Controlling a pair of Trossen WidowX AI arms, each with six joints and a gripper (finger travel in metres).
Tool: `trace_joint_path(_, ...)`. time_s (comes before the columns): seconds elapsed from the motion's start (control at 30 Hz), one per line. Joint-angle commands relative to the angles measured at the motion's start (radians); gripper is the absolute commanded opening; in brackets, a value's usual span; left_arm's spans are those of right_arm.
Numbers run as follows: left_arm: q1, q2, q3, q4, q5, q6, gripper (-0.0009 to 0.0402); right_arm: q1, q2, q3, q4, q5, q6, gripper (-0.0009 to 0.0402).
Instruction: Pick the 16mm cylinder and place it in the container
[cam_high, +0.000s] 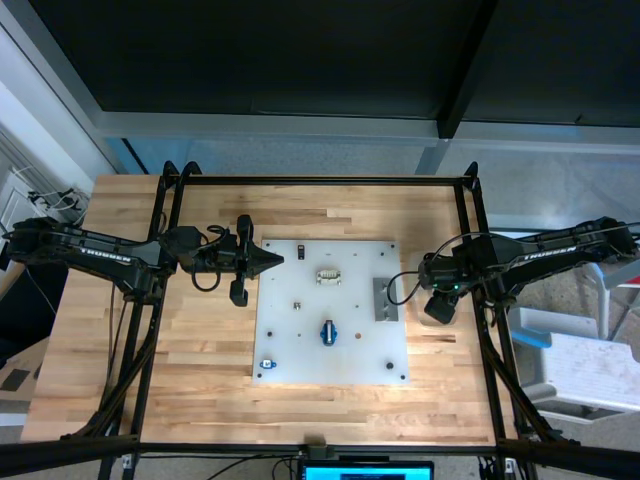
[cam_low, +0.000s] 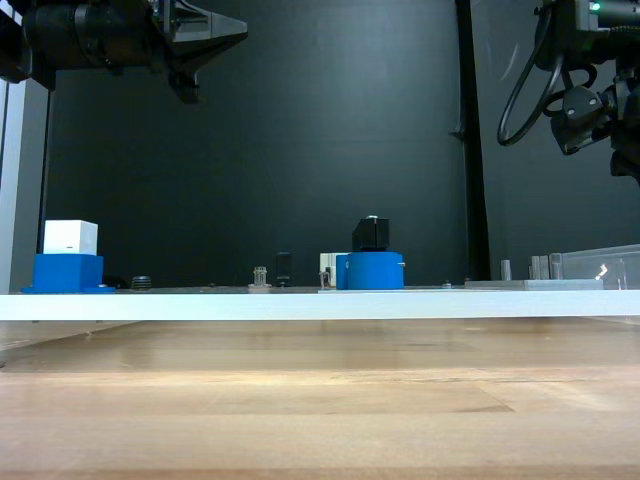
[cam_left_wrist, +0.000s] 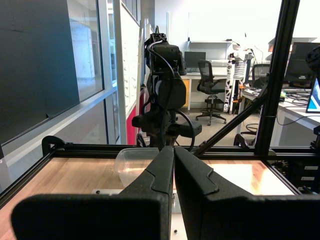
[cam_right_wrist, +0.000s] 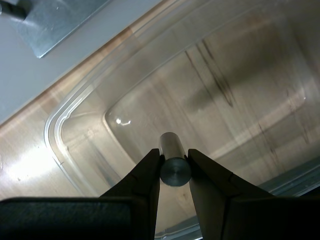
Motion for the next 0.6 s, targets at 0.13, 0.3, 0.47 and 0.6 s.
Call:
trace_joint_path(0.13,0.0,0.0,0.0,0.0,0.0,0.0,0.0,-0.029,0.0,0.0,0.002,0.006,-0.002,0.0092)
trace_joint_path(0.3,0.0,0.0,0.0,0.0,0.0,0.0,0.0,-0.029,0.002,0.0,0.002,0.007,0.001,0.0121)
trace_joint_path(0.47,0.0,0.0,0.0,0.0,0.0,0.0,0.0,-0.029,0.002,0.0,0.003,0.009,0.005,0.0144)
trace_joint_path(0.6,0.0,0.0,0.0,0.0,0.0,0.0,0.0,-0.029,0.002,0.0,0.008,0.009,0.018,0.0152)
